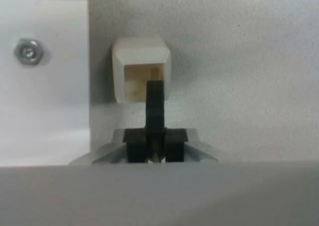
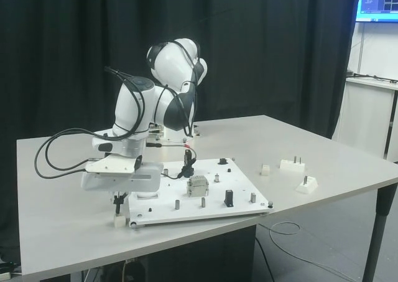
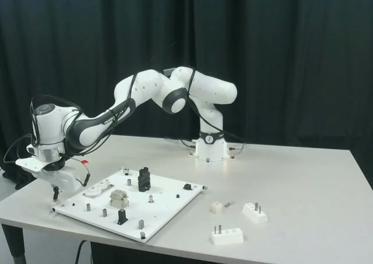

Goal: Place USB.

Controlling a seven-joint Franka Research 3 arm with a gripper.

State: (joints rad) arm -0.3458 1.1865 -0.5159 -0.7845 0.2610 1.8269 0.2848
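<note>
Now, USB (image 1: pixel 154 106): black, thin, stiff, light; pinched upright at its top.
Gripper (image 1: pixel 155 145): clenched on USB.
Place: over white socket (image 1: pixel 141 69), off board (image 2: pixel 205 207) corner, near table (image 2: pixel 323 151) edge.
Hold: flat sides.

White arm (image 3: pixel 145 95) reaches far out from base (image 3: pixel 210 147), elbow high, forearm sloping down, wrist low over table. Gripper (image 1: pixel 155 148) points straight down, black fingers (image 1: pixel 134 145) closed on thin black piece (image 1: pixel 154 106).
</note>
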